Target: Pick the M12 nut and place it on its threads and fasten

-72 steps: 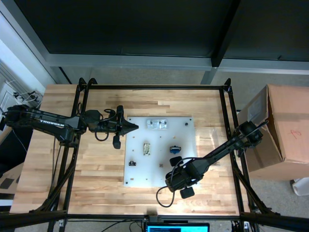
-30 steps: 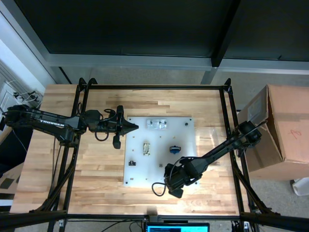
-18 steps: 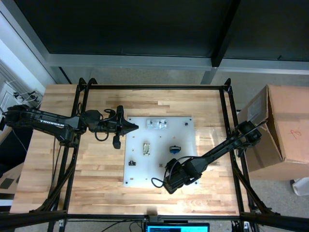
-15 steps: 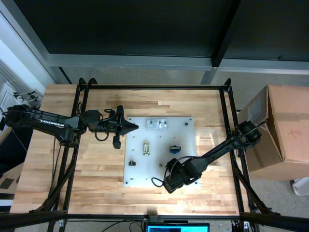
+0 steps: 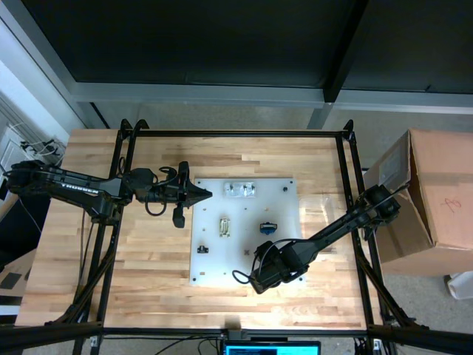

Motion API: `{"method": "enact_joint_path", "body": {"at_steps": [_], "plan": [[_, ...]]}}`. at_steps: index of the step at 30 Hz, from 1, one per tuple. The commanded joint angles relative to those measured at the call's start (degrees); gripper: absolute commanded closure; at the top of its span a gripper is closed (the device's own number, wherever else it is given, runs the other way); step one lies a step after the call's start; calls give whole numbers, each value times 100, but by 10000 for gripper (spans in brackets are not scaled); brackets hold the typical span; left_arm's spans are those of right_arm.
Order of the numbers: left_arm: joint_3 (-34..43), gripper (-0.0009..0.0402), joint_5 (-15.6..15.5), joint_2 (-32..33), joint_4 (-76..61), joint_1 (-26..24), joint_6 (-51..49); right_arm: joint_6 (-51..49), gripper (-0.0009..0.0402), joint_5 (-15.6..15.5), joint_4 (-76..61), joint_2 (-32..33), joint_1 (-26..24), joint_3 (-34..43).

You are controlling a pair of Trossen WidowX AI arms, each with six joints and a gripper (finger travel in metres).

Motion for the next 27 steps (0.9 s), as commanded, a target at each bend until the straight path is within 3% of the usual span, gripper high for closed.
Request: {"method": "enact_joint_path", "body": {"at_steps": [1,10,16,21,27], "plan": [[0,393,0,2,2,2,0,-31,343,-28,-20,2,7,17],[0,393,0,2,0,2,0,-131,233,-20,-33,2,4,181],[0,393,0,2,0,0,0,-448,181,-31,-61,0,4,348],[0,393,0,2,0,2,0,-1318,163,-37,-459,0,7,643],[0,393,0,2,0,2,0,-2363,185,28,-994,0,4,872]]}}
